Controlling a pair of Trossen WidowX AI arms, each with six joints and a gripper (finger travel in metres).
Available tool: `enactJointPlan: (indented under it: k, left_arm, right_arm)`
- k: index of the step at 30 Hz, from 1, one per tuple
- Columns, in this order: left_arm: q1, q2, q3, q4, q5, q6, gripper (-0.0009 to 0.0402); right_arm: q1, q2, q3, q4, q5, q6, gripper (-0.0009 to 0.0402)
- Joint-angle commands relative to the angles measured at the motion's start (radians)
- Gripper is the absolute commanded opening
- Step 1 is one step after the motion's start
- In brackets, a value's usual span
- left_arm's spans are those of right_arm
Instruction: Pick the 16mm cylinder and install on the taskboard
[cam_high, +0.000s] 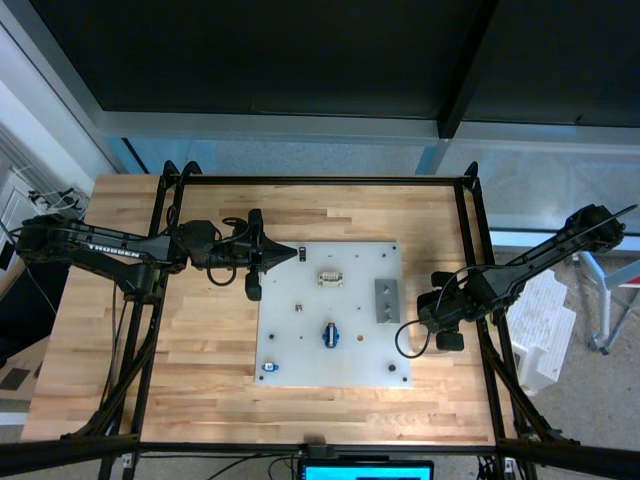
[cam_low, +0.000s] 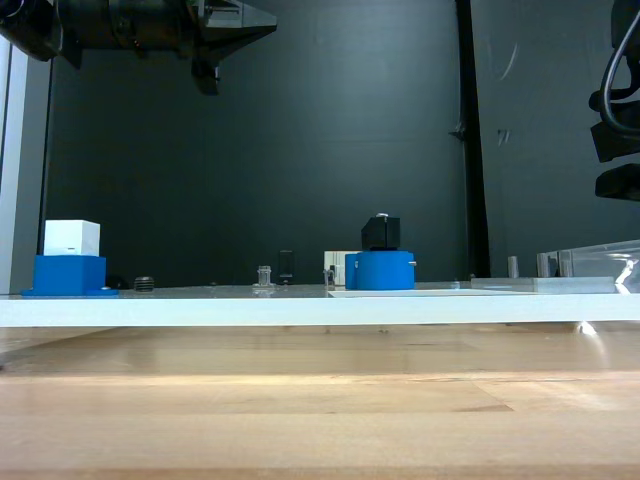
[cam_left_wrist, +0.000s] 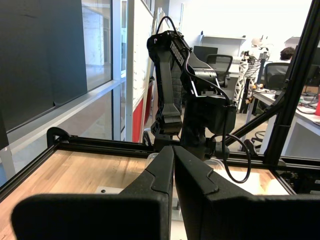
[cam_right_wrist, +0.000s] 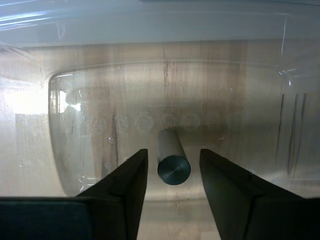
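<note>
The 16mm cylinder (cam_right_wrist: 173, 158), a short silvery metal peg, lies on its side in a clear plastic tray (cam_right_wrist: 95, 125). My right gripper (cam_right_wrist: 172, 153) is open, one finger on each side of the peg and neither touching it. From above, the right gripper (cam_high: 440, 325) hangs just past the right edge of the white taskboard (cam_high: 300, 340), and the peg is hidden under it. The left gripper (cam_high: 288, 252) is shut on nothing, held high over the board's far left corner and pointing right. Its closed fingertips (cam_left_wrist: 170, 150) face the right arm.
On the taskboard stand a grey metal block (cam_high: 387, 299), a beige connector (cam_high: 331, 277), a blue connector (cam_high: 329, 335) and a small blue piece (cam_high: 270, 368). A black frame (cam_high: 320, 181) rims the wooden table. In the low view the clear tray (cam_low: 600, 262) sits at the right.
</note>
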Motion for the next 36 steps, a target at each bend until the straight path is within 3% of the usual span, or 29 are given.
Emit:
enactJointPlan:
  k: [1, 16, 26, 36]
  left_arm:
    - [0.0, 0.0, 0.0, 0.0, 0.0, 0.0, 0.0]
    - [0.0, 0.0, 0.0, 0.0, 0.0, 0.0, 0.0]
    - [0.0, 0.0, 0.0, 0.0, 0.0, 0.0, 0.0]
    - [0.0, 0.0, 0.0, 0.0, 0.0, 0.0, 0.0]
  right_arm:
    - [0.0, 0.0, 0.0, 0.001, 0.0, -0.001, 0.0107]
    - [0.0, -0.01, 0.032, -0.039, 0.0, -0.002, -0.0002]
    - [-0.007, -0.001, 0.178, -0.168, 0.0, 0.0, 0.0004]
    - [-0.047, 0.159, 0.396, -0.232, 0.0, -0.006, 0.0004]
